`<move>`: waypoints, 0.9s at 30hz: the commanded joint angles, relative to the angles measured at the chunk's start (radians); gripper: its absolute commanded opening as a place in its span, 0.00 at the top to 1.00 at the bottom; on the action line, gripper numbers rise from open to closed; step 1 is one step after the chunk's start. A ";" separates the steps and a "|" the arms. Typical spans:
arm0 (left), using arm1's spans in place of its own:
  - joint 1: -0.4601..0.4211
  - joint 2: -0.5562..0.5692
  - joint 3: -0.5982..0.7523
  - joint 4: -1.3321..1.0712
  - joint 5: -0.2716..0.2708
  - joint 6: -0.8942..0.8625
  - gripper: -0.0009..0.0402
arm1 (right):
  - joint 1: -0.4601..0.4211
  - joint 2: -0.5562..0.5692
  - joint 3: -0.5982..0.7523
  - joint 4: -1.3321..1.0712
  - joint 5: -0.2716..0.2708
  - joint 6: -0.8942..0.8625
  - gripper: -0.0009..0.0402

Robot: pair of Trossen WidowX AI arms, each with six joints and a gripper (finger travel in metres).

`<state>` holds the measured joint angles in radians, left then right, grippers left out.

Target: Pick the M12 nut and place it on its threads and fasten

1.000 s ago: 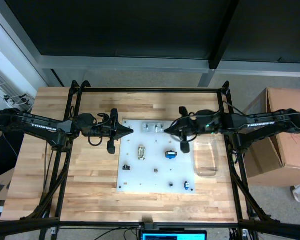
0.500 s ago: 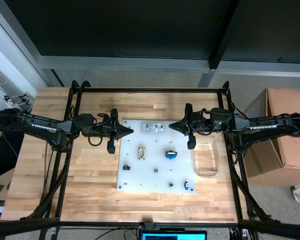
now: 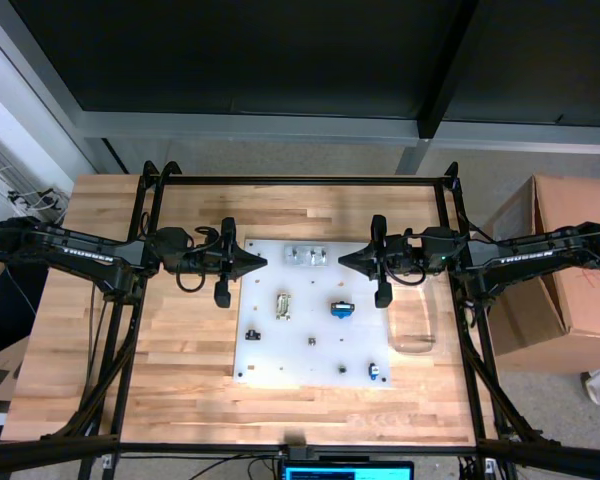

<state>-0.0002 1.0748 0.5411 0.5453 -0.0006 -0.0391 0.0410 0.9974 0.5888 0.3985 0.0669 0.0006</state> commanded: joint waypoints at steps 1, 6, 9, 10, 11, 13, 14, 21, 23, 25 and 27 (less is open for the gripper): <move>0.000 0.000 0.000 0.000 0.000 0.000 0.98 | -0.001 0.012 0.000 -0.002 -0.005 0.002 0.98; 0.000 0.000 0.000 0.000 0.000 0.000 0.98 | -0.002 0.020 0.000 -0.001 -0.008 0.019 0.98; 0.000 0.000 0.000 0.000 0.000 0.000 0.98 | -0.007 0.020 0.000 0.013 -0.007 0.021 0.98; 0.000 0.000 0.000 0.000 0.000 0.000 0.98 | -0.009 0.020 0.000 0.019 -0.007 0.024 0.98; 0.000 0.000 0.000 0.000 0.000 0.000 0.98 | -0.010 0.020 0.000 0.021 -0.006 0.028 0.98; 0.000 0.000 0.000 0.000 0.000 0.000 0.98 | -0.015 0.020 0.000 0.026 -0.006 0.044 0.98; 0.000 0.000 0.000 0.000 0.000 0.000 0.98 | -0.015 0.020 0.000 0.027 -0.006 0.046 0.98; 0.000 0.000 0.000 0.000 0.000 0.000 0.98 | -0.015 0.020 -0.001 0.031 -0.008 0.044 0.98; 0.000 0.000 0.000 0.000 0.000 0.000 0.98 | -0.015 0.020 -0.001 0.031 -0.008 0.043 0.98; 0.000 0.000 0.000 0.000 0.000 0.000 0.98 | -0.015 0.020 -0.001 0.027 -0.007 0.044 0.98; 0.000 0.000 0.000 0.000 0.000 0.000 0.98 | -0.015 0.020 -0.001 0.025 -0.007 0.044 0.98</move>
